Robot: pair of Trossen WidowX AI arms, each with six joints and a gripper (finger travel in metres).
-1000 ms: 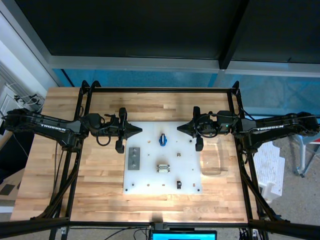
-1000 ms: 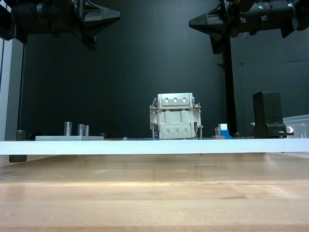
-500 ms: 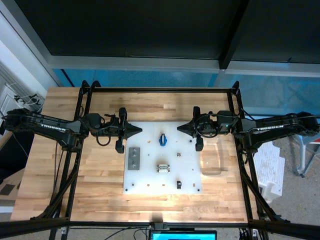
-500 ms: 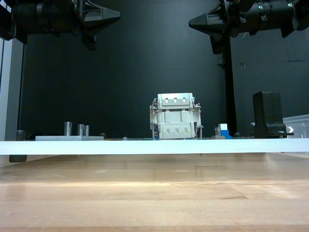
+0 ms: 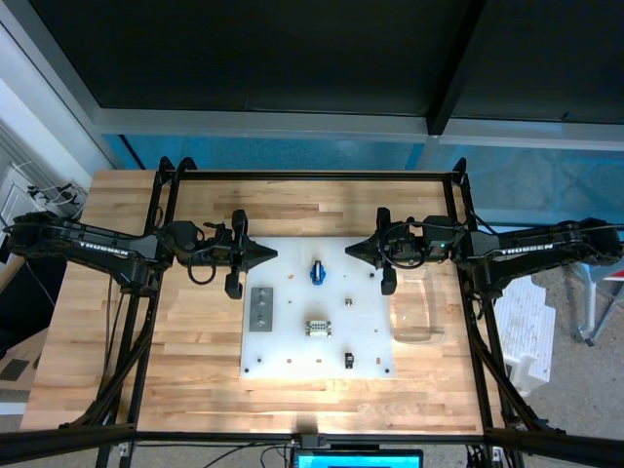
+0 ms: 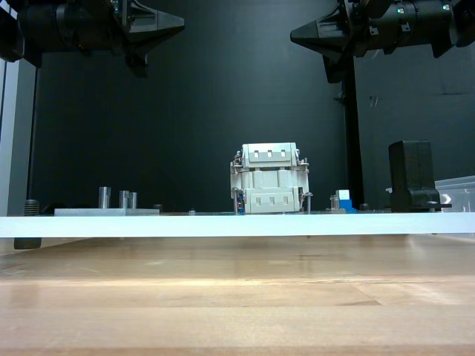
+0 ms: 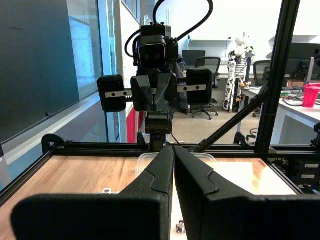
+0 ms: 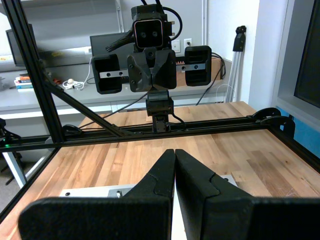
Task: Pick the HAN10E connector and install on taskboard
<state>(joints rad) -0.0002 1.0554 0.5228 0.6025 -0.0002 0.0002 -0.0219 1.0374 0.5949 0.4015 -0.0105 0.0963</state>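
Here, the wooden worktop fills the lower half of the high view, with the white taskboard at its centre. The left gripper hangs over the board's upper left and the right gripper over its upper right. Both point inward, their fingers pressed together on nothing. The HAN10E connector sits on the board just below centre, well apart from both.

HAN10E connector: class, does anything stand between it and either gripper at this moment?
Nothing visible does. The HAN10E connector stands on the taskboard with open air above it. The left gripper and right gripper hang shut, high over the board's far edge, one at each side.
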